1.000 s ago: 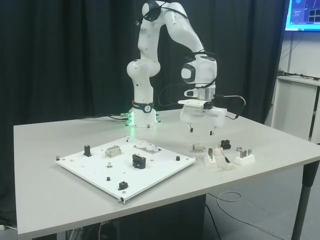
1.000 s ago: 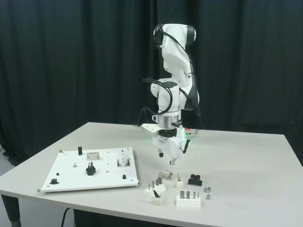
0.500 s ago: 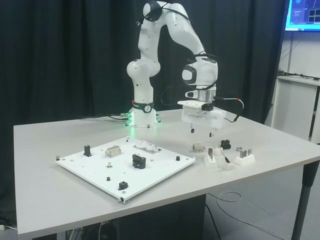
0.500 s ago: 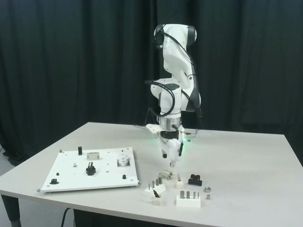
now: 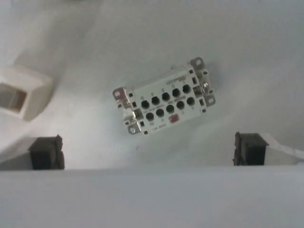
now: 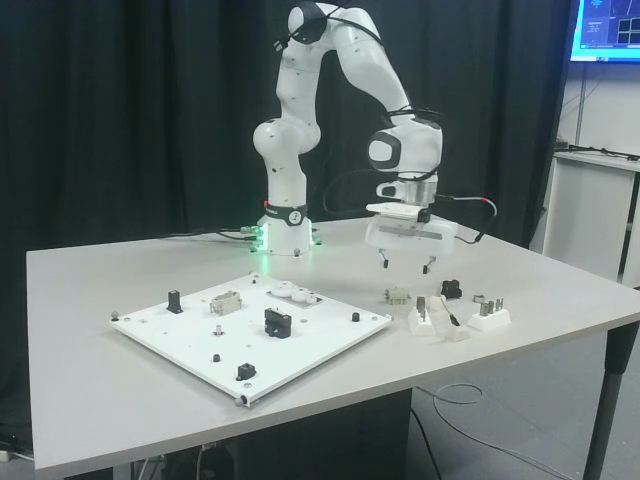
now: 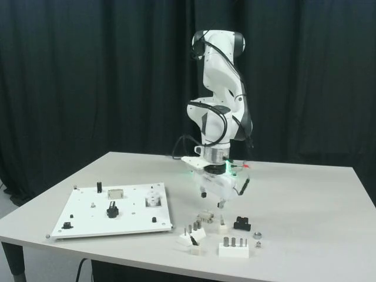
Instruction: Pick waterproof.
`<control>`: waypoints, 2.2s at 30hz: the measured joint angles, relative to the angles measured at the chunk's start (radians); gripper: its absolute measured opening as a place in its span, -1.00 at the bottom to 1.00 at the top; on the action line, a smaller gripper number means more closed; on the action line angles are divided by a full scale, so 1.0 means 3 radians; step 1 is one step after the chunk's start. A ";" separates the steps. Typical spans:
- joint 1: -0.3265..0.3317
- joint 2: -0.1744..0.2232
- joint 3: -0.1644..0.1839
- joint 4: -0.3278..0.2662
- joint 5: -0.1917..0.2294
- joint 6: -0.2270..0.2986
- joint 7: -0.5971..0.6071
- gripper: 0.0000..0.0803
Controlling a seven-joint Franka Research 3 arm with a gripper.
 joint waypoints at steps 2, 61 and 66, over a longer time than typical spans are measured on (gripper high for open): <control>0.0000 0.0001 0.0004 0.0000 -0.0003 0.0000 -0.0252 0.99; -0.0168 0.0167 0.0016 0.0064 0.0180 0.0095 -0.2477 0.99; -0.0199 0.0177 0.0016 0.0069 0.0181 0.0095 -0.2680 0.99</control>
